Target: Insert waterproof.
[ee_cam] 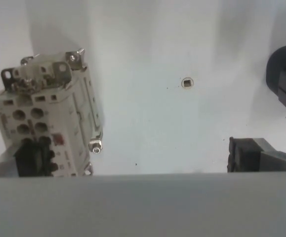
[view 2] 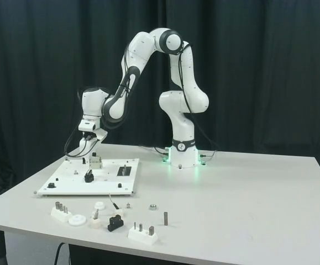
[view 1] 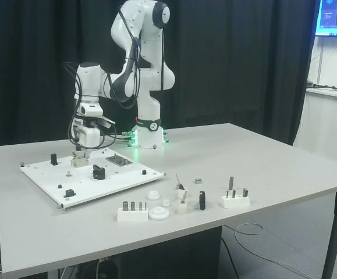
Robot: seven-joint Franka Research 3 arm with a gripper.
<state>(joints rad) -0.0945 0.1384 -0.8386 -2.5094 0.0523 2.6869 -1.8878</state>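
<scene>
You will find the waterproof connector (ee_cam: 46,118) rigid, light; grip its flat sides; gripper (view 1: 80,152) state: cannot tell.

The board (view 1: 116,177) is laid on the counter (view 1: 261,157); the connector (view 1: 78,160) is mounted on it, loose parts (view 1: 156,208) scattered in front.

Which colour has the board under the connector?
White; the board shows best in the wrist view.
</scene>
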